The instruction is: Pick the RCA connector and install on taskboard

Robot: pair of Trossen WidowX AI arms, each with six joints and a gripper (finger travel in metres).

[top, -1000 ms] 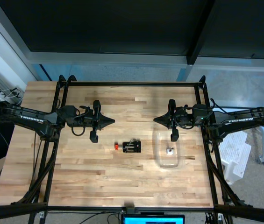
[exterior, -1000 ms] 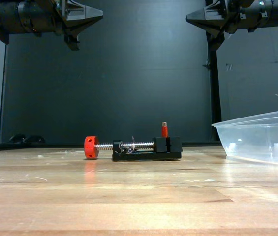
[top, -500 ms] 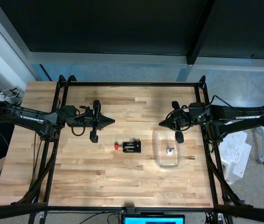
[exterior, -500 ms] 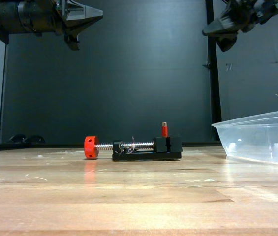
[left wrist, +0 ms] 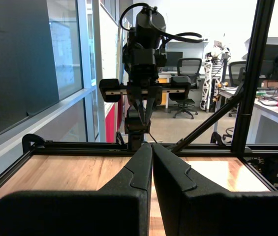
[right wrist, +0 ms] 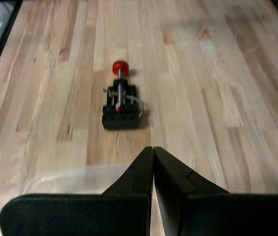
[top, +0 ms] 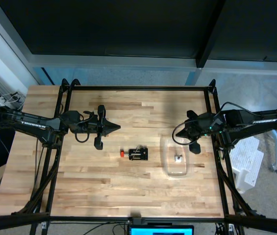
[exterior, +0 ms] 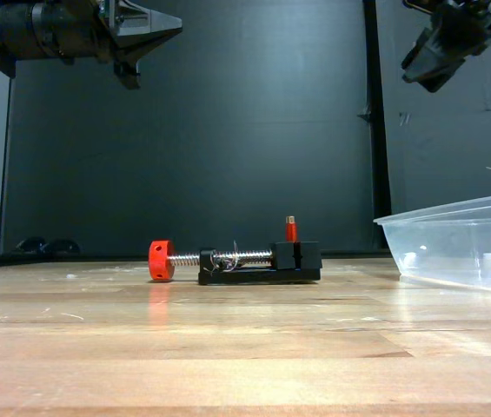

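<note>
taskboard (top: 137,154) at surface (top: 104,186) centre, tray (top: 166,166) right of it. My left fingers (top: 113,127) high, left of taskboard; right fingers (top: 178,136) over tray's far end.

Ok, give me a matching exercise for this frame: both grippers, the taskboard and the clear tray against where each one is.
A. left gripper
B. right gripper
C. taskboard
D. clear tray

1. on bare wood, mid-table
2. raised on the right, tilted down, shut
3. on the table, right of the taskboard
4. raised on the left, level, shut

Pairs: A-4, B-2, C-1, D-3.
</note>
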